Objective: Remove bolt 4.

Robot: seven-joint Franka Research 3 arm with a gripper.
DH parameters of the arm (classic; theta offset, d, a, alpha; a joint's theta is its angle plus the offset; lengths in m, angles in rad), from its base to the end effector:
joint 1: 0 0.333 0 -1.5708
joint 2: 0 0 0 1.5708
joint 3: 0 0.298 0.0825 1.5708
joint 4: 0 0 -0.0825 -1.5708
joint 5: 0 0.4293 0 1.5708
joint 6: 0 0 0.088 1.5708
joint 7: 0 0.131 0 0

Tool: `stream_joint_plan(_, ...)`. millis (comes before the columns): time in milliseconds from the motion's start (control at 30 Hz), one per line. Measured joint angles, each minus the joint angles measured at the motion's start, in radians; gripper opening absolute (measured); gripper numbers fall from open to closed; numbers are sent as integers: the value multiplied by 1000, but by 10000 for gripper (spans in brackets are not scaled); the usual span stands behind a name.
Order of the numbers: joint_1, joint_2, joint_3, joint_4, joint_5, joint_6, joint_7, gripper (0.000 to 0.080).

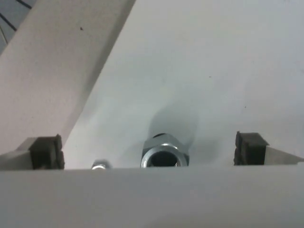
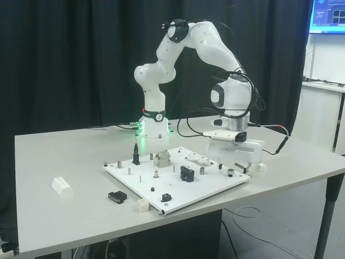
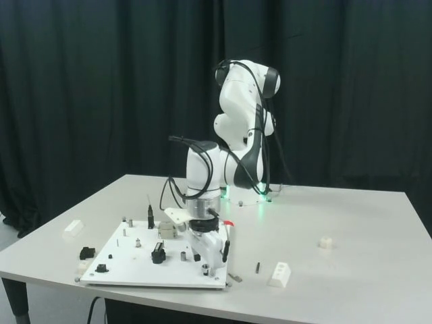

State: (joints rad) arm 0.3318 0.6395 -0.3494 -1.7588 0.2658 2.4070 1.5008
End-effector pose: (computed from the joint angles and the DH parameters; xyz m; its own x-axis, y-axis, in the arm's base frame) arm 0.6913 0.0018 0.1559 -0.0719 -0.9972 0.0217 -0.9958 0.0705 -0.0581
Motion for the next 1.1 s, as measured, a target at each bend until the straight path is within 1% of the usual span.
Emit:
stream_joint_plan(667,0,4,10,-33,0,36,0,800)
stream_joint_plan(1100,0,4,12,-39,0,38,3,800)
